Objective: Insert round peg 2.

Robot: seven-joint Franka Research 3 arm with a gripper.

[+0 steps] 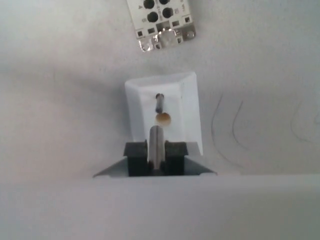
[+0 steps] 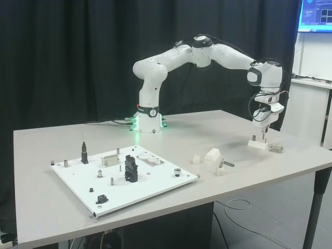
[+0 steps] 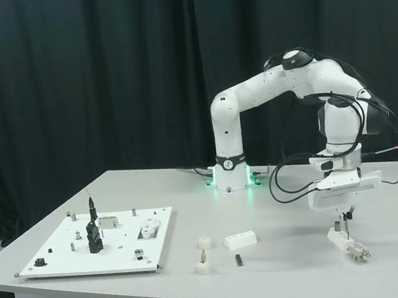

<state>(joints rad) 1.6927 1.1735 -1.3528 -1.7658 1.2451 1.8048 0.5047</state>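
- My gripper is closed on a thin grey round peg, held upright between the black finger pads.
- Peg hangs directly above a small white holder block on the grey table; it seems just clear of the block, contact uncertain.
- Block carries a second small pin beside a round hole.
- White assembly board lies well apart, at the table's far end.

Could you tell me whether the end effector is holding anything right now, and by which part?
Yes: the end effector grips a round peg by its upper end, above the white holder block.
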